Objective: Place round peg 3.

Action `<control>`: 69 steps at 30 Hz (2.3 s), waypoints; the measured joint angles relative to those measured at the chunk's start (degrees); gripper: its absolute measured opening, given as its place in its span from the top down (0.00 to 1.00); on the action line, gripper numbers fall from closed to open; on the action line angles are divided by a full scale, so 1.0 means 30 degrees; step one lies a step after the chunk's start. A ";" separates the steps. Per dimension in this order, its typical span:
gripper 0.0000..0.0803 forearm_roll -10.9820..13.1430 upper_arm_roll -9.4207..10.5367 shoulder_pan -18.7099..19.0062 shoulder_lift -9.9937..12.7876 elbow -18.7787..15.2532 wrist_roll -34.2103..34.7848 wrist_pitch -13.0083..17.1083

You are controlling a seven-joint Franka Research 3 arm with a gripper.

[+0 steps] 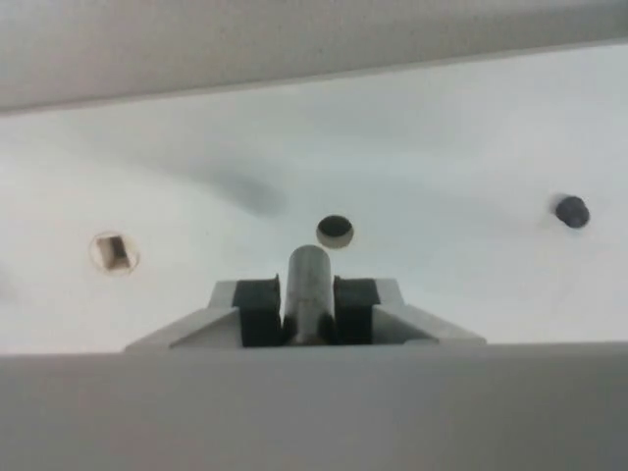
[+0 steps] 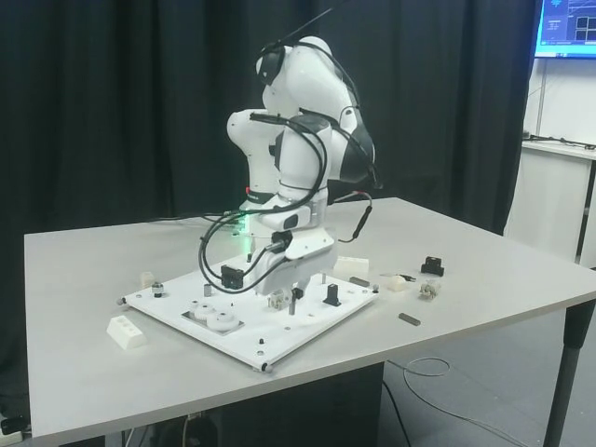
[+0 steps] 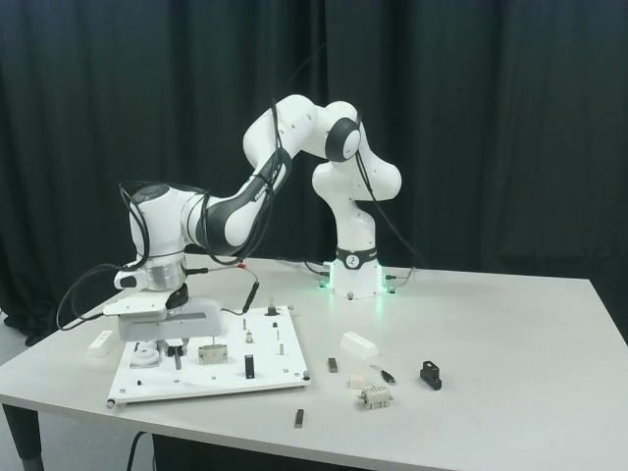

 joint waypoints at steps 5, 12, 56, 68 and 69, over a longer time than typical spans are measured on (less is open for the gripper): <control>0.86 -0.0232 0.0000 0.0023 -0.0252 0.0038 0.0023 -0.0224; 0.86 -0.0284 -0.0008 0.0031 -0.0359 0.0103 0.0024 -0.0305; 0.86 0.0085 0.1367 0.0311 -0.0368 0.0060 -0.0372 0.0499; 0.86 0.0160 0.2055 0.1660 -0.0363 -0.1298 -0.0351 0.2542; 0.86 0.0160 0.2055 0.1804 -0.0363 -0.1450 -0.0325 0.2772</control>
